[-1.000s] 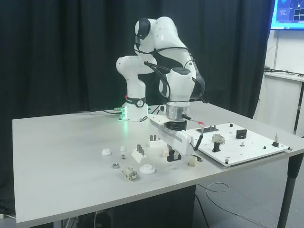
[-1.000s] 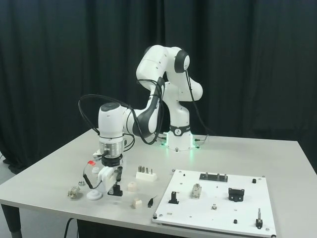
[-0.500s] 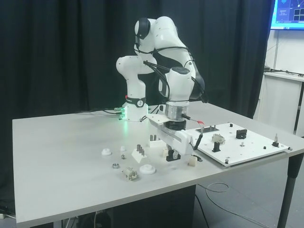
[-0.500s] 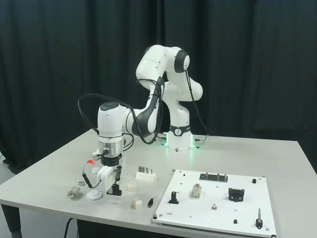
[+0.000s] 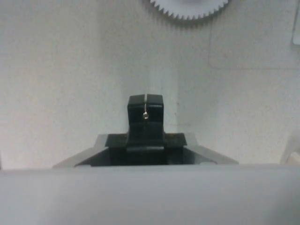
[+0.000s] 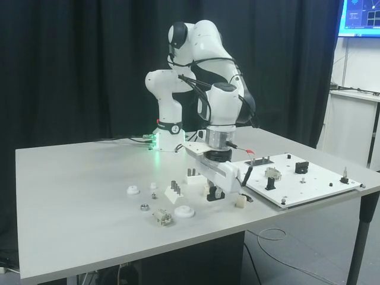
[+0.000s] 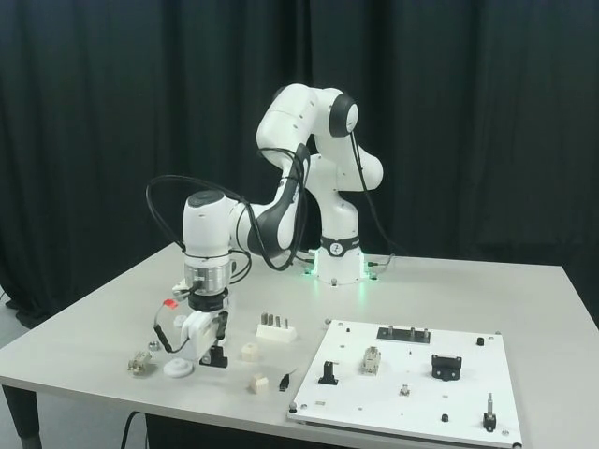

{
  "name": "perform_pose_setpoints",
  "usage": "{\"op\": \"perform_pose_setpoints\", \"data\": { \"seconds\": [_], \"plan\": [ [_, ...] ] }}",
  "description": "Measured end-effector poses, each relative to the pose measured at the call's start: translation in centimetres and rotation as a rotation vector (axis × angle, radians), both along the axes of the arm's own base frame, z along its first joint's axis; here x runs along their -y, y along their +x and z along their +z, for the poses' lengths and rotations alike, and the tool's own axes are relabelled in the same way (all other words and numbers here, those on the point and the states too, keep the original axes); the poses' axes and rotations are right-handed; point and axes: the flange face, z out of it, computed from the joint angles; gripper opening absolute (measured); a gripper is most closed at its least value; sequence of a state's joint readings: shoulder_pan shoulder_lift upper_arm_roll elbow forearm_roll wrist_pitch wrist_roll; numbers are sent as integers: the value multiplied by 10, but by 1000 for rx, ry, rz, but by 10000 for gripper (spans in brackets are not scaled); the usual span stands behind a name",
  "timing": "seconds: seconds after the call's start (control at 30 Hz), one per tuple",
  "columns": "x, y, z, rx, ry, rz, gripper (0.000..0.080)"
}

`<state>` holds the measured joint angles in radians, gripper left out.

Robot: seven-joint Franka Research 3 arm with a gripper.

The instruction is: Insert D-SUB.

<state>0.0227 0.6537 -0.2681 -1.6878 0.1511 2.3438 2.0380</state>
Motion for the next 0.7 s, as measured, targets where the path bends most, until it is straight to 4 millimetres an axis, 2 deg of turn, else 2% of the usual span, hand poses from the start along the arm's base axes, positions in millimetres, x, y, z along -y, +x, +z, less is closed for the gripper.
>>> {"op": "perform_pose_setpoints", "data": {
  "seconds": [0.37,0.7],
  "plan": [
    [-9,3,11,11,0,76,153],
    [-38,9,26,14,5,202,153]
  ]
}}
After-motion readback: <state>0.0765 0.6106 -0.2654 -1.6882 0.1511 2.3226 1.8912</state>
